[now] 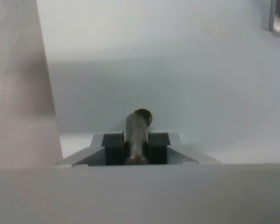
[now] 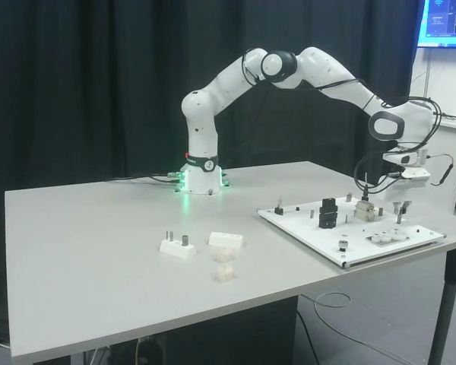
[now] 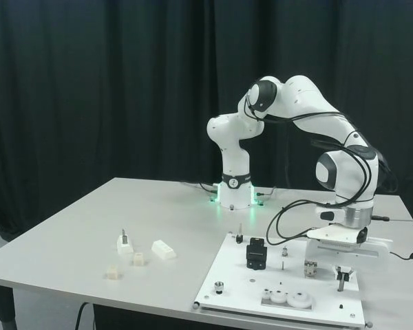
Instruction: Insert round peg 3.
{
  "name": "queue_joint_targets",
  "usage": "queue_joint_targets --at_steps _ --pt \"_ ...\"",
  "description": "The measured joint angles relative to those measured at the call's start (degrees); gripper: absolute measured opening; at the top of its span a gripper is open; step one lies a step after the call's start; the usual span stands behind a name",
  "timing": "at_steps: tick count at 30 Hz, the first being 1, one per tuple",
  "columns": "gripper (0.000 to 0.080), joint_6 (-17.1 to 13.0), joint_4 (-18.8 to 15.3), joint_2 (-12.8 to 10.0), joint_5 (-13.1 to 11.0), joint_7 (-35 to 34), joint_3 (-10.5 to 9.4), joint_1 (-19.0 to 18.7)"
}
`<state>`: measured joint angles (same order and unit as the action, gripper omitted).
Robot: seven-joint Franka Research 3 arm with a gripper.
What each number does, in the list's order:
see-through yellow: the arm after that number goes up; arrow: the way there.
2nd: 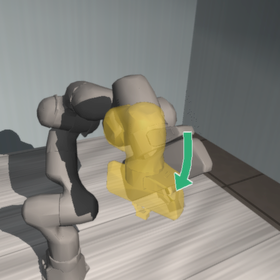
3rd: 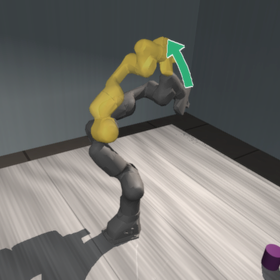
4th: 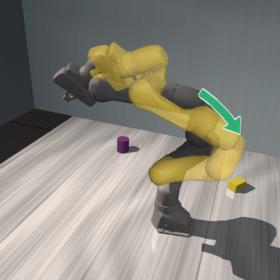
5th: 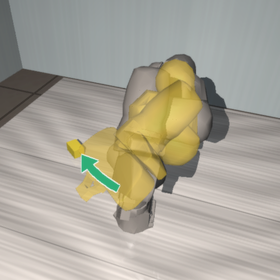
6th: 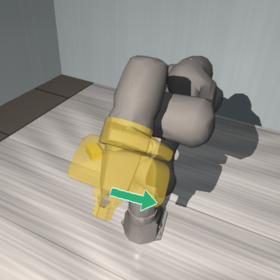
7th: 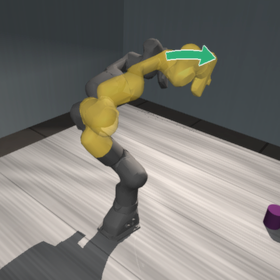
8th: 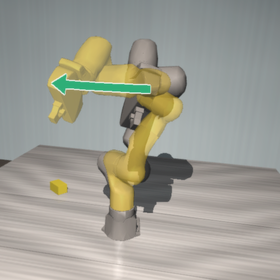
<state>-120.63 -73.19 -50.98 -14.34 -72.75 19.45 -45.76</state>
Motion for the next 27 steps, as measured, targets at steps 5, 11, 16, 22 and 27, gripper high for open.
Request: queue_joint_targets --at_steps 5,11,16,22,27 --pt "0.0103 0.0 0.0 0.0 0.1 0.0 0.09 0.0" --pt "0.0103 0.0 0.0 -0.1 0.2 0.0 0.35 0.0" --pt "0.0103 0.2 0.1 -0.2 0.4 0.0 0.48 0.0" --pt "0.0103 0.4 0.4 -0.3 0.4 0.0 0.52 0.0" --pt "0.0103 0.5 0.5 -0.4 0.4 0.0 0.52 0.0"
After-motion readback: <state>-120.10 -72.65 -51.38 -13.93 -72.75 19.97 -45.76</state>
